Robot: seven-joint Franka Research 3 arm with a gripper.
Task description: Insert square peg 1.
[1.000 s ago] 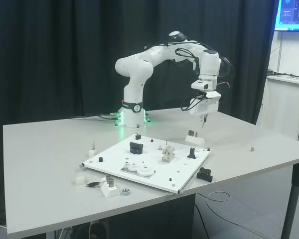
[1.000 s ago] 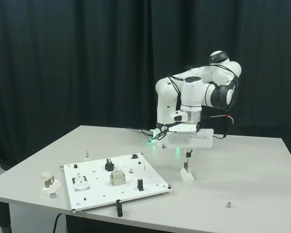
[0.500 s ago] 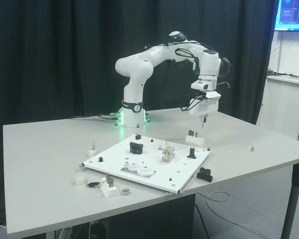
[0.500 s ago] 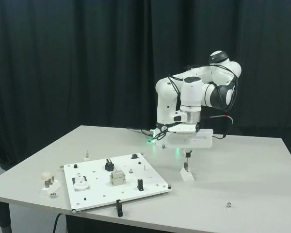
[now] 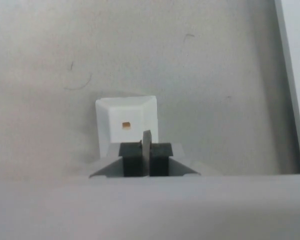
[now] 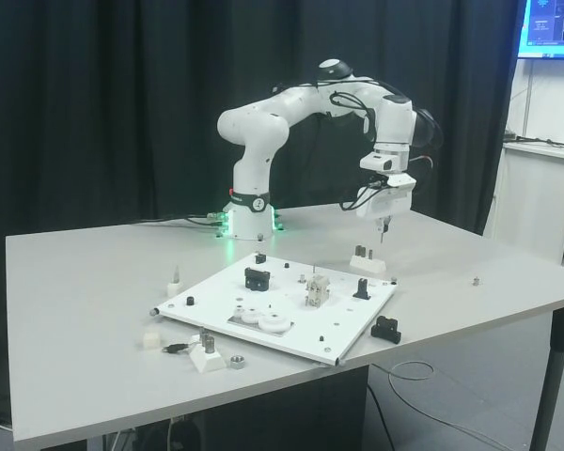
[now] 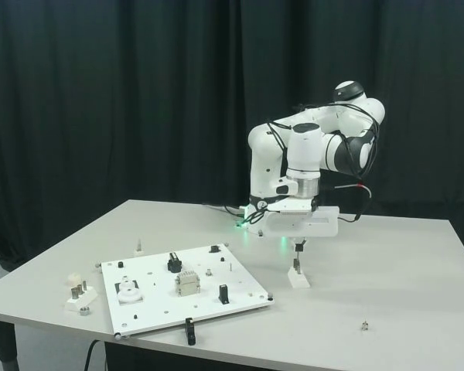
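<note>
My gripper (image 5: 147, 150) is shut on a thin grey square peg (image 5: 147, 142) that sticks out between the two black fingers (image 5: 132, 159). Directly under it lies a small white holder block (image 5: 115, 115) with a tiny square hole (image 5: 126, 125). In the first room view the gripper (image 6: 383, 225) hangs a short way above that holder (image 6: 368, 264), which stands on the grey table just beyond the white assembly board (image 6: 338, 319). The second room view shows the gripper (image 7: 298, 246) over the holder (image 7: 298, 279), where another peg still stands upright.
The board (image 7: 158, 305) carries black brackets, white gears and a grey block. A black clip (image 6: 386, 327) sits at its front edge. A second white holder (image 6: 204, 352) with pegs, a small white block (image 6: 150, 339) and a lone bolt (image 6: 475, 279) lie on the table.
The hand has shifted only very slightly above the holder, still gripping the peg. Nothing else has moved.
</note>
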